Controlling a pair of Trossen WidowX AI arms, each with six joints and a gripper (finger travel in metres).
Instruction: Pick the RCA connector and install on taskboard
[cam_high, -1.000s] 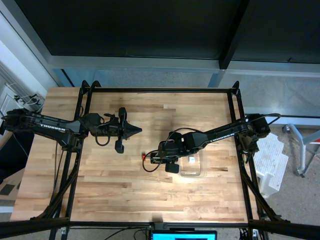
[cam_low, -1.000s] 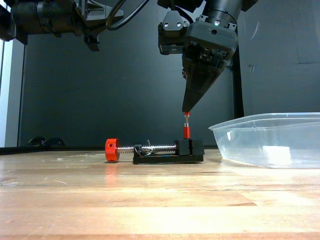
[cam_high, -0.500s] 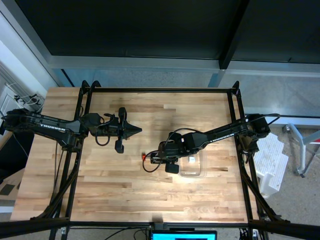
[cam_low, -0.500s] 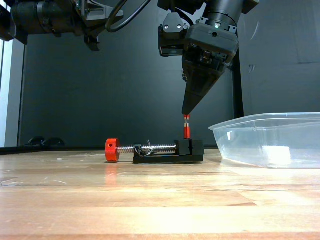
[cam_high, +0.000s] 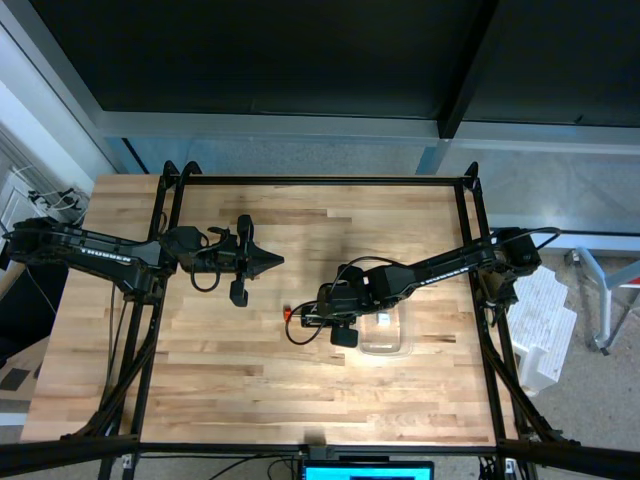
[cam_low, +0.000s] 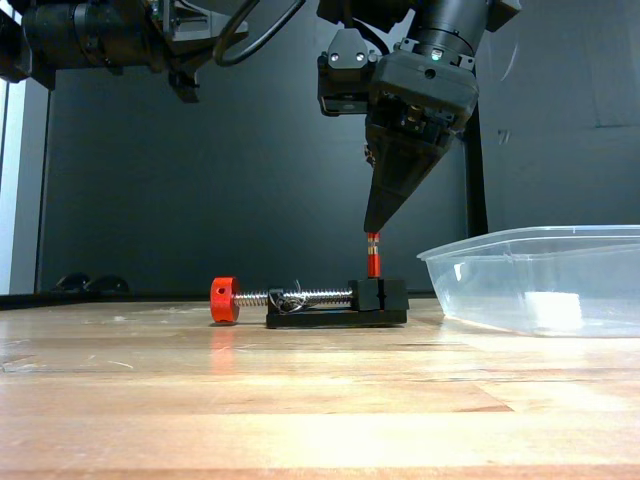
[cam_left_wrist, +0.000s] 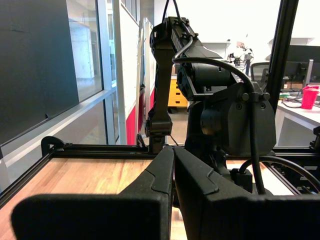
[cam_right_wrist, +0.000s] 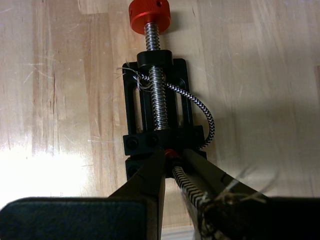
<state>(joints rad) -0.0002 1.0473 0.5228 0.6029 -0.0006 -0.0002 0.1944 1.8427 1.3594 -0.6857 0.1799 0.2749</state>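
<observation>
The taskboard (cam_low: 335, 305) is a small black block with a threaded rod and a red knob (cam_low: 224, 299), lying on the wooden table left of the tray. The RCA connector (cam_low: 373, 256), a slim red-and-metal plug, stands upright in the block's right end. My right gripper (cam_low: 372, 226) points straight down with its tips on the plug's top. In the right wrist view its fingers (cam_right_wrist: 150, 170) are closed around the plug (cam_right_wrist: 171, 152) and its braided cable (cam_right_wrist: 186, 182), above the taskboard (cam_right_wrist: 131, 115). My left gripper (cam_high: 275, 261) hovers shut, far left of the block, holding nothing.
A clear plastic tray (cam_low: 520, 275) stands right of the block and holds a small whitish piece (cam_low: 558, 308). A braided cable (cam_right_wrist: 202, 112) loops beside the block's frame. A black metal frame (cam_high: 320, 181) edges the table.
My right gripper has sunk a little, and the plug stands slightly lower in the block. The left arm has not moved.
</observation>
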